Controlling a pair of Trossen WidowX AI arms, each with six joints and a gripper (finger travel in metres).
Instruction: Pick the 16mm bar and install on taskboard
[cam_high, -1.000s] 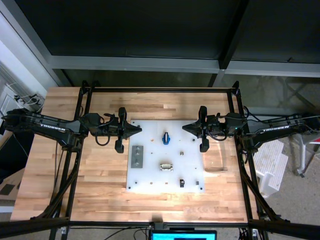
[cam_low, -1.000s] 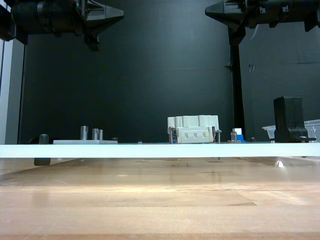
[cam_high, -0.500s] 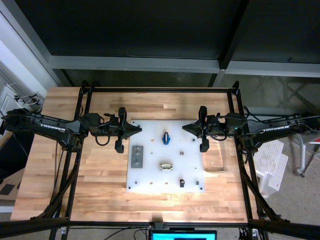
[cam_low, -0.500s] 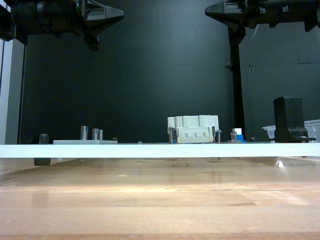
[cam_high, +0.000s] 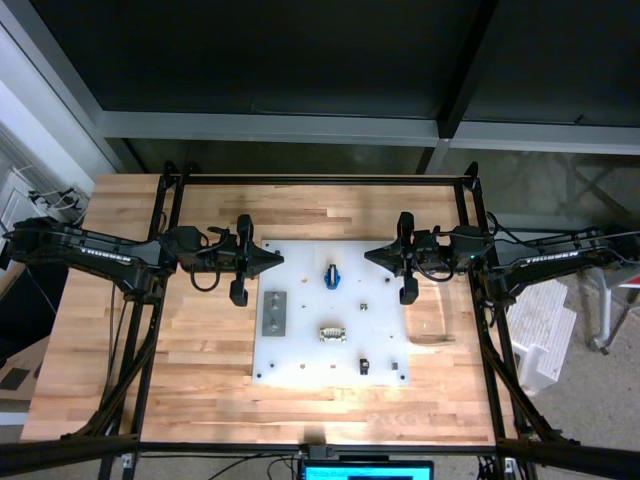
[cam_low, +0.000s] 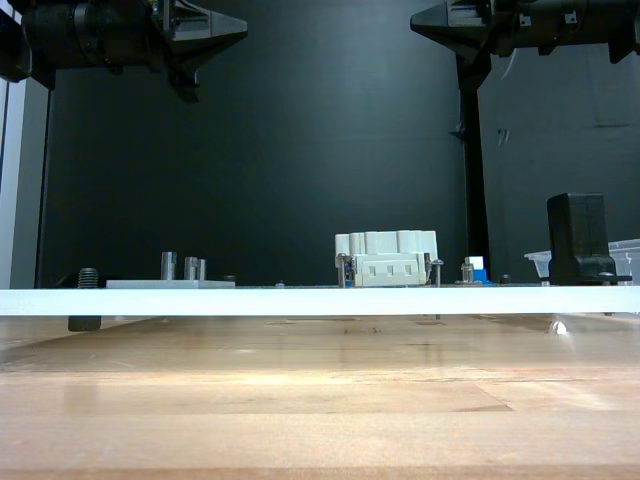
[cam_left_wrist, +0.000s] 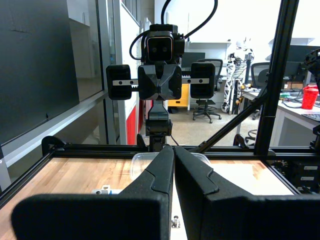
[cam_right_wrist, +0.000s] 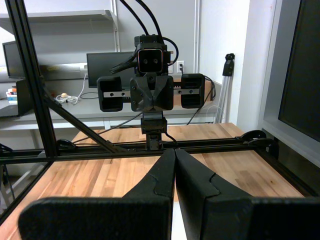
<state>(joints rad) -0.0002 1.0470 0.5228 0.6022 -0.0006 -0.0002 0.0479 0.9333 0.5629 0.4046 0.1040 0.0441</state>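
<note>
Not begun, seemingly: left gripper (cam_high: 279, 257) and right gripper (cam_high: 368, 256) high over the taskboard's (cam_high: 300, 345) 2 sides, pinched shut on nothing (tips facing); 16mm bar not identifiable.

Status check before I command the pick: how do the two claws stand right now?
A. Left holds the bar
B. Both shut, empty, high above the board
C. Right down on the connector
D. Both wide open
B: the left claw and right claw hang high over the board's left and right sides, each closed tight on nothing; where the 16mm bar is, I cannot tell.
</note>
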